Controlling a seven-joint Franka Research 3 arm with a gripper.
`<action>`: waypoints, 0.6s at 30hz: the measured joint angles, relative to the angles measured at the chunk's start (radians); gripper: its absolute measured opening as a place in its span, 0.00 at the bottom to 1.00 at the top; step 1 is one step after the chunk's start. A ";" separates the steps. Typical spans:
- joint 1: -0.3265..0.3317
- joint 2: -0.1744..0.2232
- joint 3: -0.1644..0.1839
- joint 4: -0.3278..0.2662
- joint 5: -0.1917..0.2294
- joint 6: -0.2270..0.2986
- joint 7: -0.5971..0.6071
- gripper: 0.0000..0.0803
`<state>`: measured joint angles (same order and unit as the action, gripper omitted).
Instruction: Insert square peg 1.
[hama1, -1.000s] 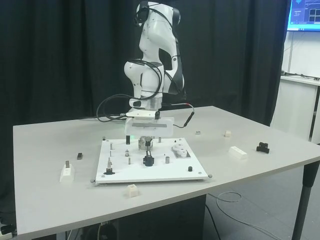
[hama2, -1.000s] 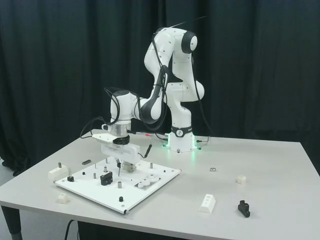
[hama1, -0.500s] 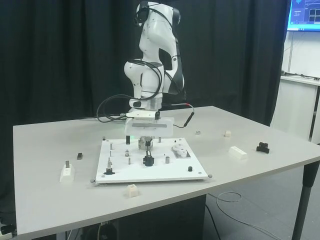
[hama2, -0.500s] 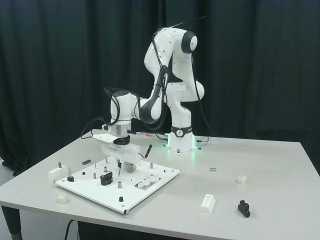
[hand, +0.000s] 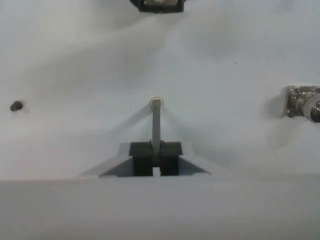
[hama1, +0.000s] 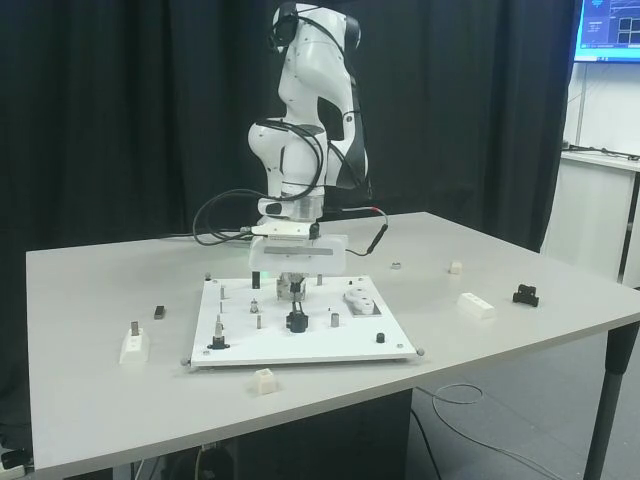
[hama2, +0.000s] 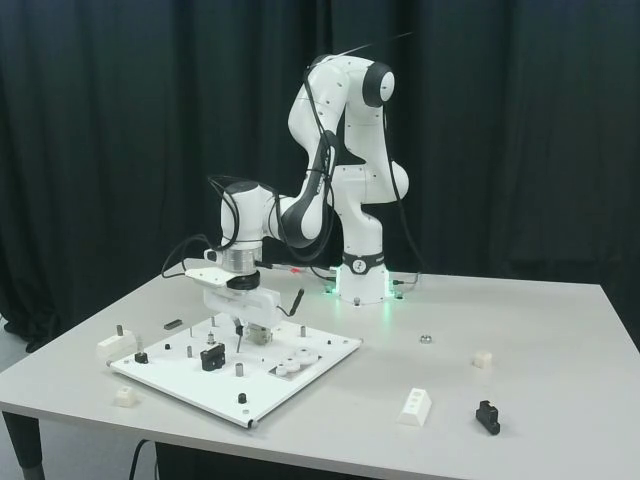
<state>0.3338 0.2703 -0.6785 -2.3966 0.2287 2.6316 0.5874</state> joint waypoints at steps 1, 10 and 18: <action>0.000 0.000 0.000 0.000 0.000 0.000 0.000 0.03; 0.000 0.000 0.001 0.000 0.000 0.002 -0.007 0.03; 0.000 0.002 0.002 0.000 0.000 0.016 -0.014 0.03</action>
